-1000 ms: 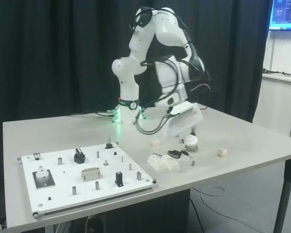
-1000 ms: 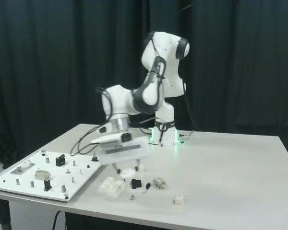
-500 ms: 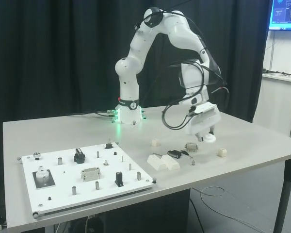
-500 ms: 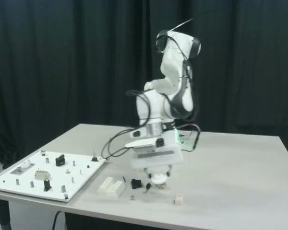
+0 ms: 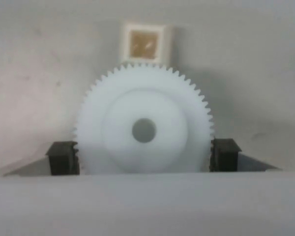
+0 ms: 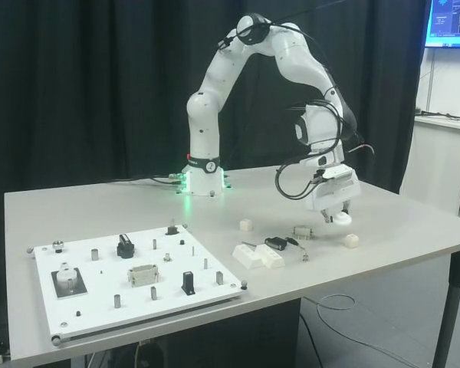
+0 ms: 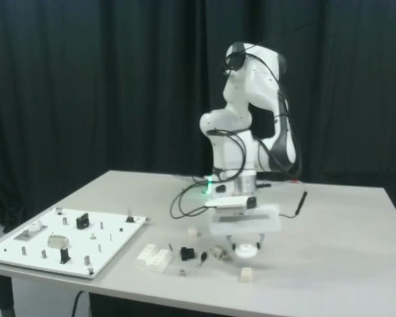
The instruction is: Place large gear.
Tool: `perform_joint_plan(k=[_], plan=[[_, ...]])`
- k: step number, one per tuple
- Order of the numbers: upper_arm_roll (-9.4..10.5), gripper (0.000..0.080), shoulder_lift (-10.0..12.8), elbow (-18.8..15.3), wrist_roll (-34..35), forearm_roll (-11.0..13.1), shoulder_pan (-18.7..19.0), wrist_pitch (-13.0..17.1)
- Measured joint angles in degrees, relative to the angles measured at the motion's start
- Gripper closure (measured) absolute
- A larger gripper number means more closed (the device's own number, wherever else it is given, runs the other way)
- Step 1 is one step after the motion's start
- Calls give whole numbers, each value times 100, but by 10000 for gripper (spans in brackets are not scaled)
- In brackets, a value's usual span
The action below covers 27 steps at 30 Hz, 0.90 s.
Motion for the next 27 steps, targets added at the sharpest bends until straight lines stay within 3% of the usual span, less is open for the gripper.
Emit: perform_joint_plan(k=[15,25,26,27], plan=[[108,215,417,-33,953,1,569,261],[175,215,516,-27,1208,4,689,349],[175,88,516,-22,1233,4,695,349],[174,88,515,-14,1258,5,700,348]])
